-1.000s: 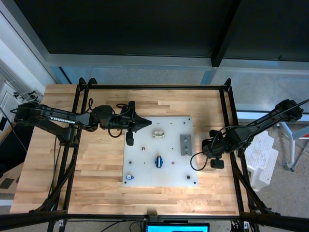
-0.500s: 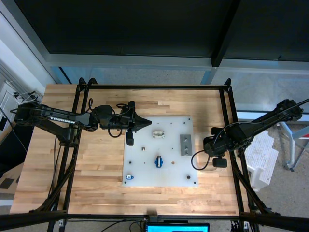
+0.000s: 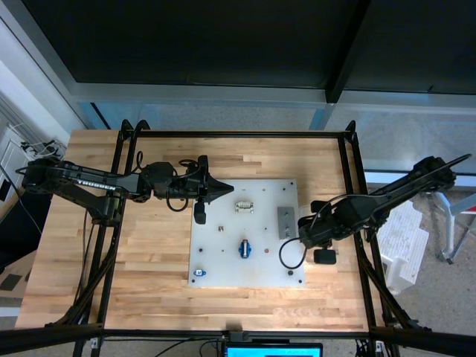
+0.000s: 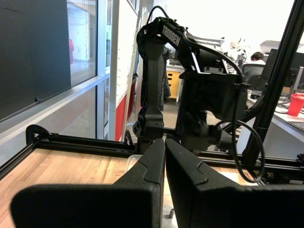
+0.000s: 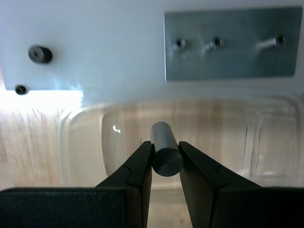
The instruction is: Pick the 16mm cylinder and install on the taskboard
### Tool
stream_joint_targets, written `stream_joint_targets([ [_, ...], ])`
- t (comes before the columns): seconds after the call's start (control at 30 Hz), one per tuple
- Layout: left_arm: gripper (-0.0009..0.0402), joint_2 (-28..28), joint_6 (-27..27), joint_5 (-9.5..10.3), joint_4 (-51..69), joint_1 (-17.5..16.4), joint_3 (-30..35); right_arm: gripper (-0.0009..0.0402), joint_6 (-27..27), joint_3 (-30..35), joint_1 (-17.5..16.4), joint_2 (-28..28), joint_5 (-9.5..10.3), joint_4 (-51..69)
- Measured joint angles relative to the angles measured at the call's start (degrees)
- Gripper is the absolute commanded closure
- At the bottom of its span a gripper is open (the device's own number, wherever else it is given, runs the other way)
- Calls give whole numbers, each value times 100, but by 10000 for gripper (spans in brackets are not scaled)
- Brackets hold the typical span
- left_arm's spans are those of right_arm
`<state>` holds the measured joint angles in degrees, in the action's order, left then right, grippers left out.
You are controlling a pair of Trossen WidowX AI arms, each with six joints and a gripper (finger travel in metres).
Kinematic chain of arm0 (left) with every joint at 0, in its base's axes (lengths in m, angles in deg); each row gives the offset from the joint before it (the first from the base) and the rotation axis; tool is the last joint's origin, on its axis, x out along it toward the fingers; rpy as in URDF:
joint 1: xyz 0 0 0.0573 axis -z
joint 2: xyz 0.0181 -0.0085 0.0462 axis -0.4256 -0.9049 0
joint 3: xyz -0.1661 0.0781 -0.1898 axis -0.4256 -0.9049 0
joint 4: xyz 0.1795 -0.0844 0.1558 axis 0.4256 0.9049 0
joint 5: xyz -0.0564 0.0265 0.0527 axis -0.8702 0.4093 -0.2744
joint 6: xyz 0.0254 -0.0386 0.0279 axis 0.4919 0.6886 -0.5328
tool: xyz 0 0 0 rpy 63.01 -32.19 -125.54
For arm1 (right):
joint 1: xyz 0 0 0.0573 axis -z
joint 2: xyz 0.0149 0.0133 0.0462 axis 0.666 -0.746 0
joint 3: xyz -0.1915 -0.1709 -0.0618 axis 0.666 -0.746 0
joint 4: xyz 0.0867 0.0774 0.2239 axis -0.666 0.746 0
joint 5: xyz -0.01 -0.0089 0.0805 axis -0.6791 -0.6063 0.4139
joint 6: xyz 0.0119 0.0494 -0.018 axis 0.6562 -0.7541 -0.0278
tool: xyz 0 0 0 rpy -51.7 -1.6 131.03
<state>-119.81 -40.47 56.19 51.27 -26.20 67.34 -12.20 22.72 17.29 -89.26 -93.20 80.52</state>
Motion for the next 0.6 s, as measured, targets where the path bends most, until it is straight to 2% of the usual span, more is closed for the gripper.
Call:
stream_joint_targets([
  [0.6, 393, 0, 2, 0, 2, 0, 0, 387, 354, 1325, 330, -1591, 0, -227],
])
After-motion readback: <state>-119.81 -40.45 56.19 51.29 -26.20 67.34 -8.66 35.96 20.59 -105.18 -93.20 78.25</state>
